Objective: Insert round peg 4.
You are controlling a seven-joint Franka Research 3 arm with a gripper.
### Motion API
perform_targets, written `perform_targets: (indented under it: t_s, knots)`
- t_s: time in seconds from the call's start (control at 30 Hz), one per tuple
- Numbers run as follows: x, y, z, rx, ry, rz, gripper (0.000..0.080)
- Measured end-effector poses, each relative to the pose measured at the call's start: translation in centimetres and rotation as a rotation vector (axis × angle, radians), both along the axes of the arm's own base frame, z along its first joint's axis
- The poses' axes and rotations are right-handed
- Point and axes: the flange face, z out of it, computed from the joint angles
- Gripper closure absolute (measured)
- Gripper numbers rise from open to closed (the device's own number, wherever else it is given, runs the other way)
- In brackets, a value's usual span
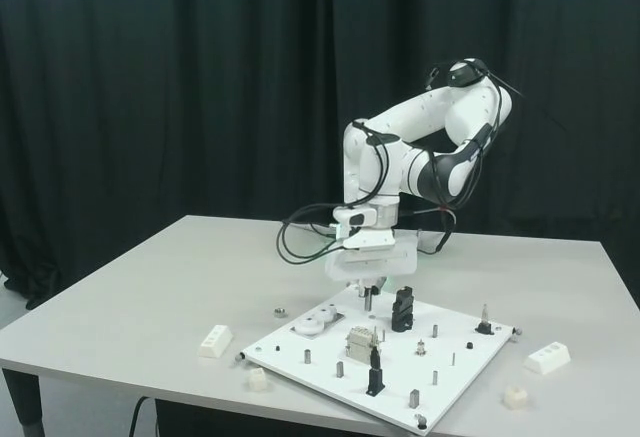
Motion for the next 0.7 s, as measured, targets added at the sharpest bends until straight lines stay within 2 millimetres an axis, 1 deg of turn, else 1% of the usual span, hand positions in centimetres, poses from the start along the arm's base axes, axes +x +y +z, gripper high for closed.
perform_targets:
  t_s: [0.3, 0.7]
  knots:
    - [0.22, -0.35, -0.6, 0.014, 0.017, -0.002, 0.0655]
    - [0.46, -0.58, -0.82, 0.037, 0.044, -0.004, 0.0655]
